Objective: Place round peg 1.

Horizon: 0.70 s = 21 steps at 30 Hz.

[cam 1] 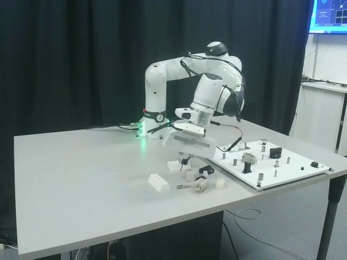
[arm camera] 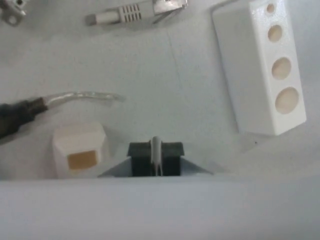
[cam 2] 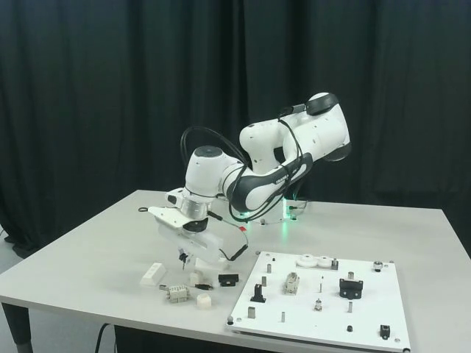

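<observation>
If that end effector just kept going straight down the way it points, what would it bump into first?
Probably the small black block on the grey table. In the wrist view it sits right under the end effector, with a thin peg over it. Depth is hard to judge.

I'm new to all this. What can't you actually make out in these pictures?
- Wrist view: the round peg sits clamped in the gripper, but a pale blurred band in front hides its far end.
- Wrist view: a small white part is cut off by the picture's edge.
- Both room views: the pieces on the white board are too small to identify.
</observation>
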Each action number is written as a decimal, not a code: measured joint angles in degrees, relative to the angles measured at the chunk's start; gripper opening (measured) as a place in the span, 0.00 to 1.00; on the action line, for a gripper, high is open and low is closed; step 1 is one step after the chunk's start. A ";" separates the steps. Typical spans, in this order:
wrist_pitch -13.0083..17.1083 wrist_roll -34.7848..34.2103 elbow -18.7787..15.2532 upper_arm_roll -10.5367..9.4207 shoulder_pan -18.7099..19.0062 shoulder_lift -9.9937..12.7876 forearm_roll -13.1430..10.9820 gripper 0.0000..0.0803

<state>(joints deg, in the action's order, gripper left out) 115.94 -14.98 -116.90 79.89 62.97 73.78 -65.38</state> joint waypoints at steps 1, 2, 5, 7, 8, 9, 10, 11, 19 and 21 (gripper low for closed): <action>0.12 0.11 -0.14 -0.03 0.04 0.00 -0.07 0.04; 0.28 0.21 -0.28 -0.08 0.07 0.00 -0.18 0.04; 0.57 0.30 -0.55 -0.12 0.11 0.00 -0.28 0.04; 0.75 0.35 -0.72 -0.12 0.12 0.00 -0.29 0.38; 0.84 0.40 -0.80 -0.12 0.12 0.00 -0.29 0.38; 0.93 0.44 -0.87 -0.12 0.12 0.00 -0.29 0.38; 1.03 0.47 -0.94 -0.12 0.12 0.00 -0.29 0.38; 1.13 0.48 -1.00 -0.12 0.12 0.00 -0.30 0.38; 1.70 0.49 -1.29 -0.12 0.12 0.00 -0.30 0.73; 1.76 0.49 -1.33 -0.12 0.12 0.00 -0.30 0.98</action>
<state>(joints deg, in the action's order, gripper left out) 117.70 -14.49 -118.22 79.77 63.09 73.78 -65.68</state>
